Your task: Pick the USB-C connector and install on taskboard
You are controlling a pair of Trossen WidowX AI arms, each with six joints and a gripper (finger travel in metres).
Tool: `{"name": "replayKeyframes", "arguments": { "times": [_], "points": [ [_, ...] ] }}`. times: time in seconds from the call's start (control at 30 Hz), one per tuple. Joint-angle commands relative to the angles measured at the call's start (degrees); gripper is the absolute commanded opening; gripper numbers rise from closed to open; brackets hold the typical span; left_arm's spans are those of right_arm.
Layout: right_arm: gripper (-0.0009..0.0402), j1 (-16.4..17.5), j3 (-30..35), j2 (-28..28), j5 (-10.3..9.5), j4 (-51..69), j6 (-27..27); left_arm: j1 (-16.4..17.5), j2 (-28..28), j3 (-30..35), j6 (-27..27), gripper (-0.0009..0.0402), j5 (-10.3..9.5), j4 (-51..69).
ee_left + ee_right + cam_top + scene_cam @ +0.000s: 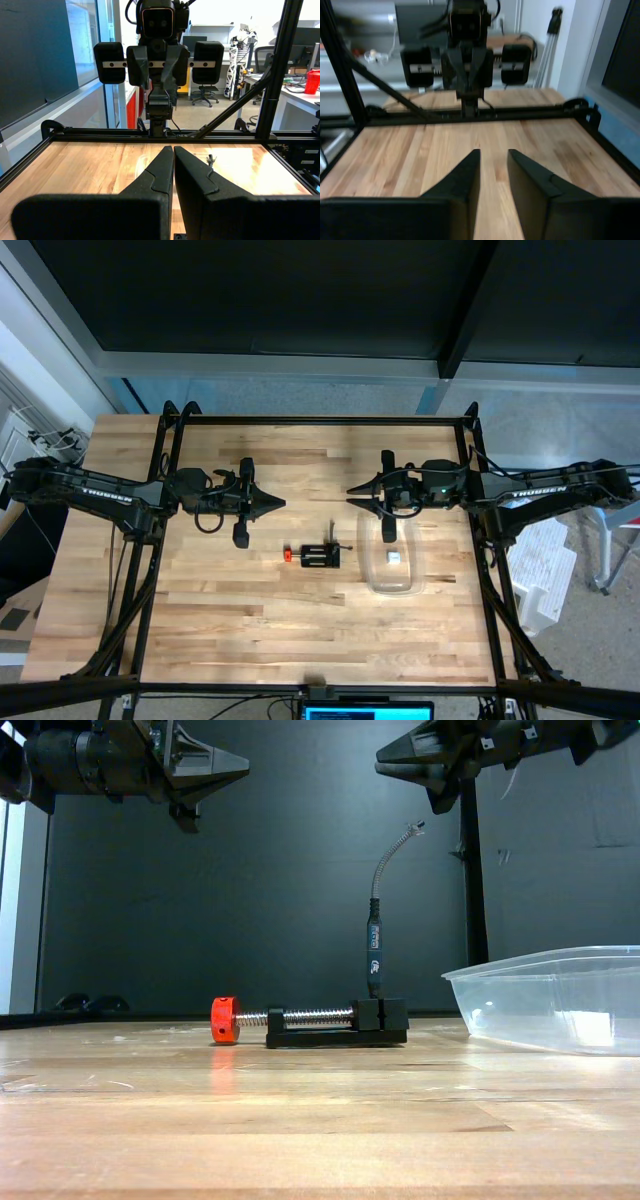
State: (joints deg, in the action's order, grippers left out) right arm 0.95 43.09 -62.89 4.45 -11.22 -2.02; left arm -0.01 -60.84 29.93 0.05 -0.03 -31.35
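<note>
high view: clear tray (391, 591) beside taskboard (318, 556); left gripper (281, 503) closed, right gripper (350, 490) slightly parted, both aloft beyond it.

left gripper (275, 504) aloft, closed | right gripper (356, 489) aloft, slightly parted

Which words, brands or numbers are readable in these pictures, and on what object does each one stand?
"TROSSEN": on the left arm, behind the left tool, which hangs shut over the table.
"TROSSEN": on the right arm, behind the right tool, which hangs open.
White print on the USB-C connector: too small to read.
</note>
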Motion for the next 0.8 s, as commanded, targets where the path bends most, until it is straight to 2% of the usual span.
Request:
{"name": "replayKeyframes", "arguments": {
  "times": [0.03, 0.1, 0.2, 0.33, 0.4, 0.6, 0.73, 0.8],
  "points": [
    [0.0019, 0.0, -2.5, 1.1, -0.02, -3.8, -0.1, 0.0, 0.0, 0.0, 0.0, 0.0, 0.0, 0.0],
    [-0.0004, 0.0, -3.8, 1.7, -0.02, -5.7, -0.1, 0.0, 0.0, 0.0, 0.0, 0.0, 0.0, 0.0],
    [0.0007, 0.0, -5.2, 2.7, -0.02, -7.3, -0.1, 0.0, 0.0, 0.0, 0.0, 0.0, 0.0, 0.0],
    [-0.0002, 0.0, -6.5, 3.9, -0.24, -8.4, 0.0, 0.0, 0.0, 0.0, 0.0, 0.0, 0.0, 0.0],
    [0.0001, 0.0, -7.6, 4.3, -1.62, -10.1, 0.0, 0.0, 0.0, 0.0, 0.0, 0.0, 0.0, 0.0],
    [0.0, 0.0, -9.5, 4.4, -3.15, -13.5, -0.4, 0.0, 0.0, 0.0, 0.0, 0.0, 0.0, 0.0],
    [0.0, 0.0, -9.6, 4.4, -3.34, -13.8, -0.2, 0.0, 0.0, 0.0, 0.0, 0.0, 0.0, 0.0],
    [0.0, 0.0, -9.9, 4.4, -4.48, -15.0, 0.1, 0.0, 0.0, 0.0, 0.0, 0.0, 0.0, 0.0]
  ]
}}
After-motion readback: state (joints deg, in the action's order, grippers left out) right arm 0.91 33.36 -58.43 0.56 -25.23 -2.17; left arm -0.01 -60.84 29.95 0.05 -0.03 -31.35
